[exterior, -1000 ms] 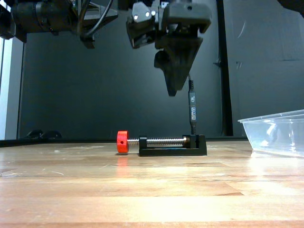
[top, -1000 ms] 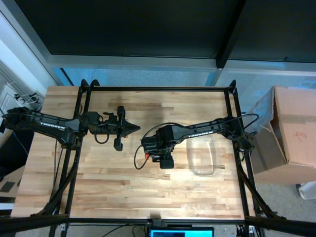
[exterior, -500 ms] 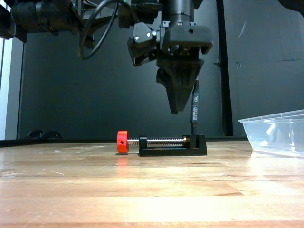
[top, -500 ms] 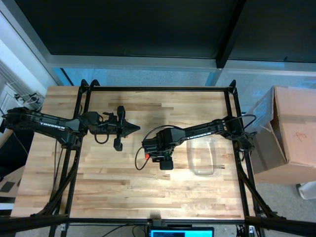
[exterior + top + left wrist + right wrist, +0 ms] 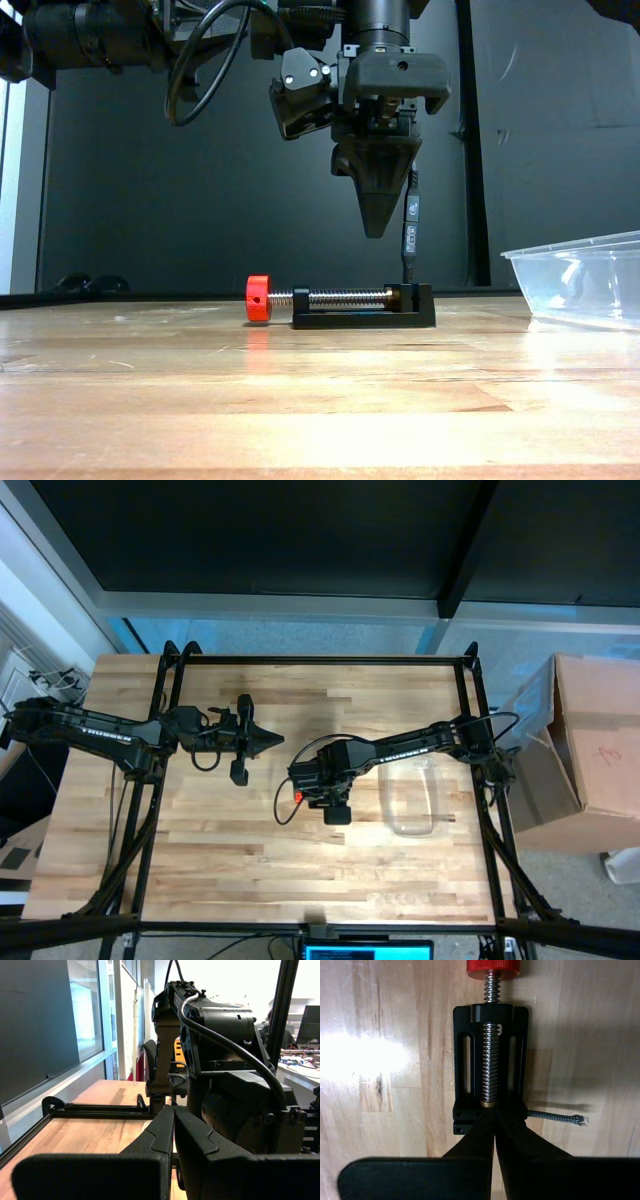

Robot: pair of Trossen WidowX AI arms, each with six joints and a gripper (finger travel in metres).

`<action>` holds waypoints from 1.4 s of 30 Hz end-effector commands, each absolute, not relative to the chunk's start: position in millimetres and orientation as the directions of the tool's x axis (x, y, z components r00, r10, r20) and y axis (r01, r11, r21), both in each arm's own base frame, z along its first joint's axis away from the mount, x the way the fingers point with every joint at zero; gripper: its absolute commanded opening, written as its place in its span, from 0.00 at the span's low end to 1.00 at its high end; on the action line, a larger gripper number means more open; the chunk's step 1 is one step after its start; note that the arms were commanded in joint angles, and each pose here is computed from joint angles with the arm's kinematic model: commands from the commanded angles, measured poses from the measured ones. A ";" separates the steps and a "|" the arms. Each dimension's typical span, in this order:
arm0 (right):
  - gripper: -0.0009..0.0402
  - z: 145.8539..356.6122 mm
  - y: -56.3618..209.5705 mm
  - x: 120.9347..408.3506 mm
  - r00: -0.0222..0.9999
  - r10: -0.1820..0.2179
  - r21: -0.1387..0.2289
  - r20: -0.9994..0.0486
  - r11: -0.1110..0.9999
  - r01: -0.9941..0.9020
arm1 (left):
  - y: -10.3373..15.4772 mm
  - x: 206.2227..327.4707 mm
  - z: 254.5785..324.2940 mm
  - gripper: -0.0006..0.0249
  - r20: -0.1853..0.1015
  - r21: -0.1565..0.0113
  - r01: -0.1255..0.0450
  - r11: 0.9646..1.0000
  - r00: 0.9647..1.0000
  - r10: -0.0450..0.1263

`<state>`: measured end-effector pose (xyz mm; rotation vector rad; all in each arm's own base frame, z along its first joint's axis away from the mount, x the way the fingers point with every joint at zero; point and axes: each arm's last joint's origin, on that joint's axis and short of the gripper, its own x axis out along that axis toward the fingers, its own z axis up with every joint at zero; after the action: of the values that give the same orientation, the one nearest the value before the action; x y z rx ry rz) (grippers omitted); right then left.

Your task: Remove the USB-C connector from the USB-C receptacle and place in the container

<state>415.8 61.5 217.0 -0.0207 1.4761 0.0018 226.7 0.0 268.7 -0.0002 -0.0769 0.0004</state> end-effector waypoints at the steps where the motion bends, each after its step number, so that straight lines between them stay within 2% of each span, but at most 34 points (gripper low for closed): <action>1: 0.04 218.0 61.6 415.4 0.095 -0.013 -0.014 -0.995 1.000 -0.013 | 0.1 226.8 268.6 0.03 0.076 0.000 -0.001 1.000 0.997 0.001; 7: 0.02 228.1 61.9 413.9 0.108 -0.012 -0.013 -0.994 1.000 -0.012 | 0.0 226.8 268.6 0.02 0.076 0.000 0.000 1.000 0.997 0.000; 23: 0.02 300.8 59.4 396.6 0.256 0.005 0.004 -0.967 1.000 -0.001 | 0.1 226.9 268.5 0.02 0.076 0.000 -0.001 1.000 0.997 0.001; 28: 0.02 310.1 58.7 391.2 0.278 0.009 0.009 -0.961 1.000 0.000 | 0.0 226.8 268.6 0.02 0.076 0.000 0.000 1.000 0.997 0.000; 36: 0.02 311.5 58.8 390.2 0.280 0.015 0.013 -0.960 1.000 -0.007 | 0.1 226.8 268.6 0.02 0.076 0.000 -0.001 1.000 0.997 0.001; 42: 0.02 329.1 57.1 374.7 0.313 0.023 0.018 -0.949 1.000 -0.021 | 0.1 226.9 268.5 0.03 0.076 0.000 -0.001 1.000 0.997 0.001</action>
<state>378.8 57.4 325.2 0.0027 1.2616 0.0259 226.8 0.0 268.5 -0.0002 -0.0761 0.0004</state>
